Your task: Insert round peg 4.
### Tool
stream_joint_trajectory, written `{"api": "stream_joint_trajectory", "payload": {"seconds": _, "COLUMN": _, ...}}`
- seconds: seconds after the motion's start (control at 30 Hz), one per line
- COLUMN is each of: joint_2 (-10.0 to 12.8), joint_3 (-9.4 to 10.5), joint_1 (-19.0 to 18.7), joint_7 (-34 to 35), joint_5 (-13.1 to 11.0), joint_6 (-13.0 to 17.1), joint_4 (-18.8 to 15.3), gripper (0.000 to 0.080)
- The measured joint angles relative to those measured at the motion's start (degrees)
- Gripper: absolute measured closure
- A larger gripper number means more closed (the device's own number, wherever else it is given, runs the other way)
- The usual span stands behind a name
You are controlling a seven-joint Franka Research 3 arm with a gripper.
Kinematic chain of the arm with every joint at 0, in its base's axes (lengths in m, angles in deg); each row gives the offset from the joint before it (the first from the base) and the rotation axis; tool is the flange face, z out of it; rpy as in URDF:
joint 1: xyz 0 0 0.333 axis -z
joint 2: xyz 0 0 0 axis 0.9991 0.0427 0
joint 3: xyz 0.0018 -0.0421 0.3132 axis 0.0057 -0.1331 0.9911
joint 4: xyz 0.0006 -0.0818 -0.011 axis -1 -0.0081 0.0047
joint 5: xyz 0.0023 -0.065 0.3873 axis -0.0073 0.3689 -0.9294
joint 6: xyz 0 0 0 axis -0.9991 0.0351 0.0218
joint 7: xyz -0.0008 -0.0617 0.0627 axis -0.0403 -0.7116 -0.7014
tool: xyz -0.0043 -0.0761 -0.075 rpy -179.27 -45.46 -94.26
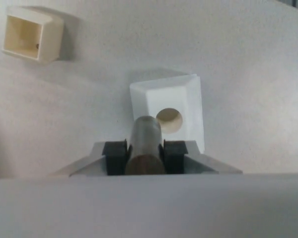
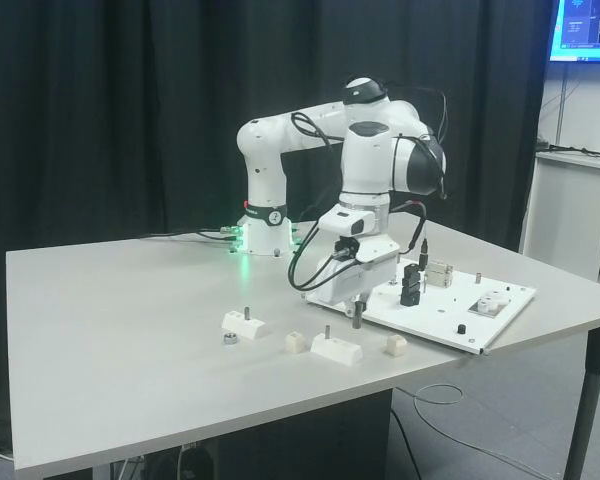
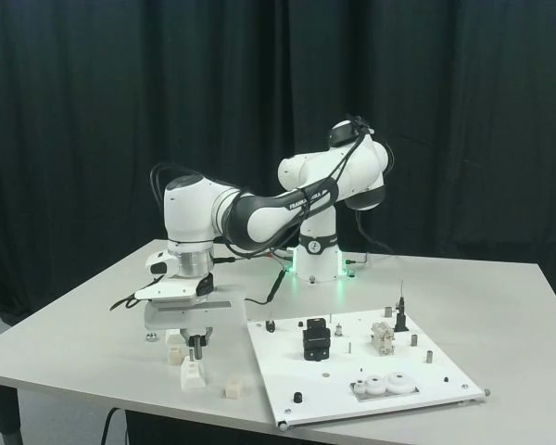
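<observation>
I hold the dark grey round metal peg (image 1: 145,144) in the two-finger gripper (image 1: 145,154) – its black pads are clamped on the peg from both sides, and the peg points down from the jaws with its long axis upright, as both room views suggest. Under it stands the white plastic block with one round hole (image 1: 169,120) on top.

The relation that matters now: in the wrist view the lower end of the peg is not over the hole. It lies just beside it, over the flat white top of the block, and covers only a little of the hole's rim. So the hole is to one side of the peg's axis, near but not aligned. I judge that the peg needs a small sideways correction toward the hole before it goes down – otherwise the tip will meet the block's top face and may push the block, which seems only to rest on the grey table (image 2: 120,320).

In the first room view the peg hangs above the block (image 2: 337,349), apart from it. A smaller pale open cube (image 1: 32,33) stands well apart and does not disturb.
</observation>
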Motion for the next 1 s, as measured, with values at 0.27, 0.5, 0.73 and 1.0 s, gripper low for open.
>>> {"api": "stream_joint_trajectory", "payload": {"seconds": 0.27, "joint_2": -0.1, "joint_3": -0.02, "joint_1": -0.3, "joint_7": 0.0, "joint_5": 0.0, "joint_6": 0.2, "joint_4": 0.0, "gripper": 0.065}}
{"api": "stream_joint_trajectory", "payload": {"seconds": 0.5, "joint_2": -0.4, "joint_3": -0.02, "joint_1": -1.0, "joint_7": 0.0, "joint_5": -0.4, "joint_6": 0.2, "joint_4": 0.0, "gripper": 0.065}}
{"api": "stream_joint_trajectory", "payload": {"seconds": 0.73, "joint_2": -0.9, "joint_3": -0.02, "joint_1": -2.5, "joint_7": 0.0, "joint_5": -1.5, "joint_6": -0.4, "joint_4": 0.0, "gripper": 0.065}}
{"api": "stream_joint_trajectory", "payload": {"seconds": 1.0, "joint_2": -1.5, "joint_3": -0.08, "joint_1": -5.4, "joint_7": 0.3, "joint_5": -2.0, "joint_6": -2.3, "joint_4": -0.3, "gripper": 0.065}}
